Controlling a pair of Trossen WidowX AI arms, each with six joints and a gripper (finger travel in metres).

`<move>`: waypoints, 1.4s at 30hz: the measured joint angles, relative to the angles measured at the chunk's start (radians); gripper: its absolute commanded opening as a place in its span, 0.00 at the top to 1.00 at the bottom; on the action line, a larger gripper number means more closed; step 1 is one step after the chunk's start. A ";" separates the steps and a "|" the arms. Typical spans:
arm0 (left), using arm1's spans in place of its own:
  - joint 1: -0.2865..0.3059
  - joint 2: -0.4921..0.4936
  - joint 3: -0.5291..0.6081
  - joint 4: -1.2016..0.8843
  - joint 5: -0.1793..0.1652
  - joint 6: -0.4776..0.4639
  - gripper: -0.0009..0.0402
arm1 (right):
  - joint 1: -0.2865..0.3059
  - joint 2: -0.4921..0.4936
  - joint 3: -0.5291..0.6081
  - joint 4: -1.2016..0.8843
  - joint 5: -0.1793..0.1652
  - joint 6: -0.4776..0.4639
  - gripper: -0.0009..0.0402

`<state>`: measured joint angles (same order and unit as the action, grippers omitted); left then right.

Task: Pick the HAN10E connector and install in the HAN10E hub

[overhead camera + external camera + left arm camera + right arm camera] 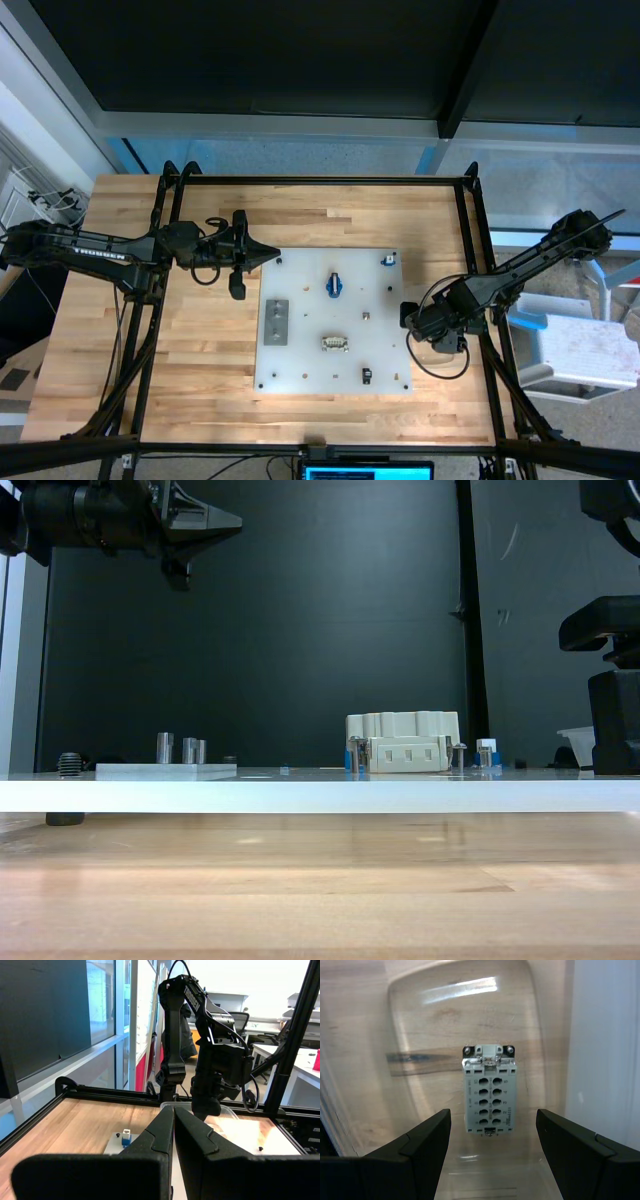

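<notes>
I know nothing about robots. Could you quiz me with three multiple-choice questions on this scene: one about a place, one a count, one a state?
1. Where is the HAN10E connector? A plugged into the hub; B in a clear tray; C on the floor.
2. How many holes show on its face? A four; B ten; C twenty.
3. How are the left gripper's fingers? A shut, empty; B wide open; C clamped on a screw.

Answers:
1 B: the right gripper, open beside the board's right edge, looks at it lying inside the tray.
2 B: two columns of five.
3 A: they meet with nothing between, raised over the board's left edge.
</notes>
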<state>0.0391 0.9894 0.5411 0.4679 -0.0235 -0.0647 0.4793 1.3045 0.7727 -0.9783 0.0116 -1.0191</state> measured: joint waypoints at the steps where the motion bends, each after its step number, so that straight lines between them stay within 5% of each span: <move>1: 0.000 0.000 0.000 0.000 0.000 0.000 0.98 | 0.003 0.000 -0.004 0.007 -0.005 0.000 0.40; 20: 0.000 0.000 0.000 0.000 0.000 0.000 0.98 | 0.011 0.034 -0.068 0.086 -0.005 0.005 0.43; 42: 0.000 0.000 0.000 0.000 0.000 0.000 0.98 | 0.009 0.034 -0.096 0.140 -0.012 0.027 0.72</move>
<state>0.0391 0.9894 0.5411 0.4679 -0.0238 -0.0650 0.4881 1.3388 0.6769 -0.8387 -0.0002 -0.9920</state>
